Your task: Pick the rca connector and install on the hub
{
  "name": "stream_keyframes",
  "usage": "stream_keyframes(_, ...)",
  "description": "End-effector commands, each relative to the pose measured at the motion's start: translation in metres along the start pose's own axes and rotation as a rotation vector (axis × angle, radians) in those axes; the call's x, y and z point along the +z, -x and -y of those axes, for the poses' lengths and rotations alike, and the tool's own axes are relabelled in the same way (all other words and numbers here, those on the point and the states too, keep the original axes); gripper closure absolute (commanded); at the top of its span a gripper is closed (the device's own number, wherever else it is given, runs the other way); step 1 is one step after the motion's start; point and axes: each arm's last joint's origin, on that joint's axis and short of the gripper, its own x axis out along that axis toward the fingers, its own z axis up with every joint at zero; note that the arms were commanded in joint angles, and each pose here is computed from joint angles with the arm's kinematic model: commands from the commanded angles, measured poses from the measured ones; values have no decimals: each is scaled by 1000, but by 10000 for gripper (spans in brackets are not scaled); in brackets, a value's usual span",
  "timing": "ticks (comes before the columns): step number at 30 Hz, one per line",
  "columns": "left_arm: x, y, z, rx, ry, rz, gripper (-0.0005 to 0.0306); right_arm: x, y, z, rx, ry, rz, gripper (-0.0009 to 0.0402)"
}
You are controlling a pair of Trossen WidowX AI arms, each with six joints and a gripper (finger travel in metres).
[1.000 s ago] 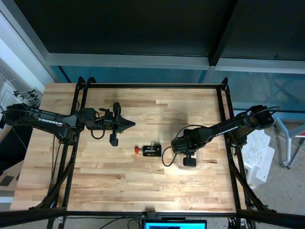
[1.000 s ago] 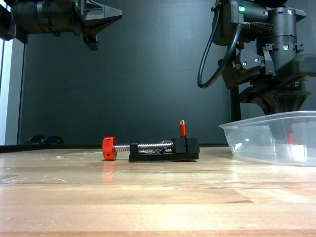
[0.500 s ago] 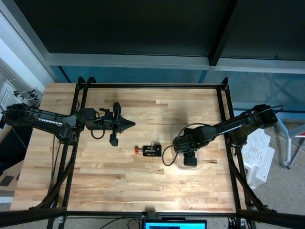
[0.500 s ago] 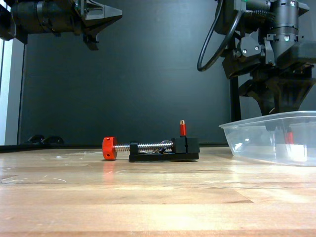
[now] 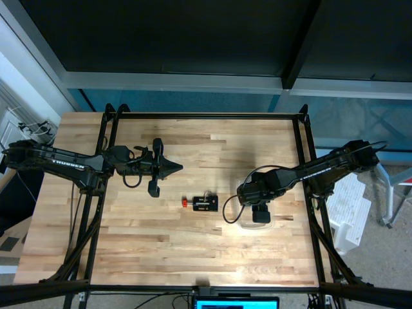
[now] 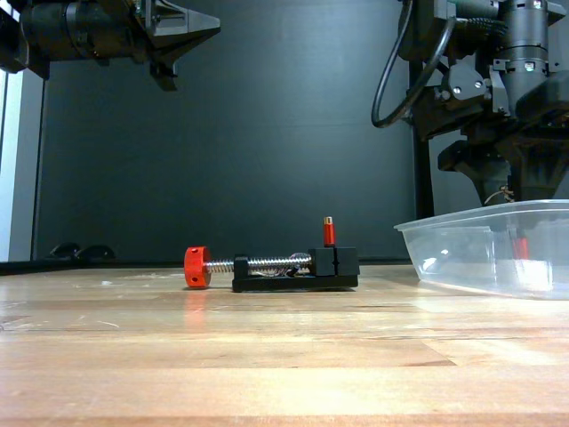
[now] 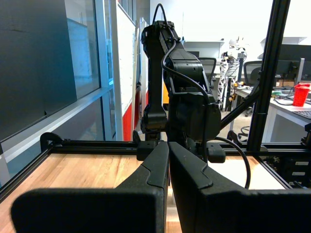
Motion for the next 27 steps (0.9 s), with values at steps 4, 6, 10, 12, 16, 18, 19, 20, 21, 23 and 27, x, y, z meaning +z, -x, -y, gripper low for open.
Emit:
stream_keyframes(4,0,0,0,0,0,0,300,-10,0,2,2,1,9,218)
stream_keyframes(6,0,0,0,0,0,0,300,-12,-1,2,4,2,14,221)
stream_keyframes(10,0,0,0,0,0,0,300,-12,-2,2,8,5,28,227)
stream_keyframes(12,0,0,0,0,0,0,300,-12,-3,1,11,7,36,230)
stream_keyframes(16,0,0,0,0,0,0,300,-11,-4,0,16,12,53,237)
stream_keyframes(18,0,0,0,0,0,0,300,-12,-6,-1,17,18,55,241)
stream_keyframes(19,0,0,0,0,0,0,300,-12,-7,-1,17,18,57,242)
stream_keyframes(20,0,0,0,0,0,0,300,-13,-7,-1,18,19,57,244)
stream_keyframes(21,0,0,0,0,0,0,300,-13,-8,-1,18,19,56,246)
stream_keyframes(23,0,0,0,0,0,0,300,-15,-10,-1,17,21,54,250)
stream_keyframes(27,0,0,0,0,0,0,300,-16,-13,-2,20,24,62,258)
